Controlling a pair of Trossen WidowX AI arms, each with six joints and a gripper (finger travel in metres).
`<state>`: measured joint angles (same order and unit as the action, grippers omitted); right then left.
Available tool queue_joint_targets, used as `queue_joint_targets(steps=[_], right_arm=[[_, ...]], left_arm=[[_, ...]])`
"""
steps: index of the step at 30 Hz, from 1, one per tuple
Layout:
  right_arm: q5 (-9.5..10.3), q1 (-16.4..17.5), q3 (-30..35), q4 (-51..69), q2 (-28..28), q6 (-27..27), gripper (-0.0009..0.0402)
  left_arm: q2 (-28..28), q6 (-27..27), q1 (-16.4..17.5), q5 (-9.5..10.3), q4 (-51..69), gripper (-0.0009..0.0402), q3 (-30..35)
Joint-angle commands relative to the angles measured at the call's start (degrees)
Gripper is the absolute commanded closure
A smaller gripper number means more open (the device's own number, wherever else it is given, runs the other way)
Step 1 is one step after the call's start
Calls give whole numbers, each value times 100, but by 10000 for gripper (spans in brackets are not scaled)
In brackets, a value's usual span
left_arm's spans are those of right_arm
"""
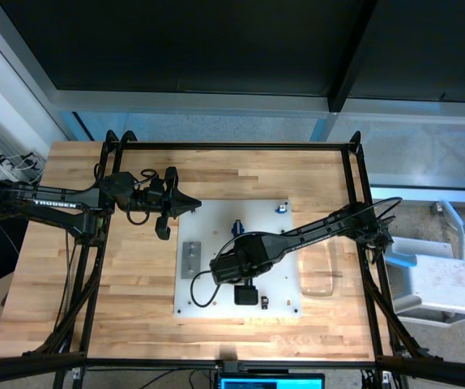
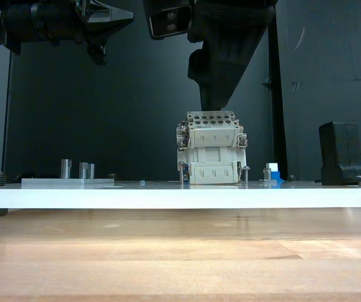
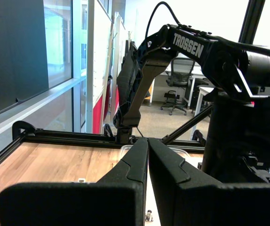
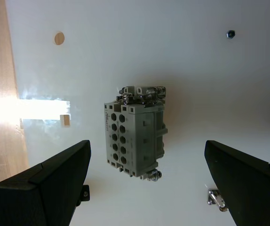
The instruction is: Pick the HAN10E connector and install in the HAN10E hub
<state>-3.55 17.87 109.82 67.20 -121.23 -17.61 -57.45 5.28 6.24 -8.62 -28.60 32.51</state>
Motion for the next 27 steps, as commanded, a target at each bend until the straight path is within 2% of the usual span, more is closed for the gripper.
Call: queue_joint_targets(steps=[1, 5, 8, 10, 20, 27], right_arm=[[-116, 46, -31, 109, 155, 2, 52], [-197, 138, -173, 127, 374, 9, 52], [-579, 275, -302, 57, 546, 0, 51], [-702, 354, -361, 83, 645, 4, 51], [-741, 520, -605, 83, 1113, -11, 51], [-739, 619, -667, 103, 1165, -59, 51]], left_arm=[[0, 0, 2, 0, 0, 393, 0], [0, 0, 2, 0, 0, 393, 0], [0, 0, 0, 0, 0, 393, 0], [0, 0, 2, 0, -2, 393, 0], [0, 0, 2, 0, 0, 393, 0], [0, 0, 0, 0, -2, 393, 0]])
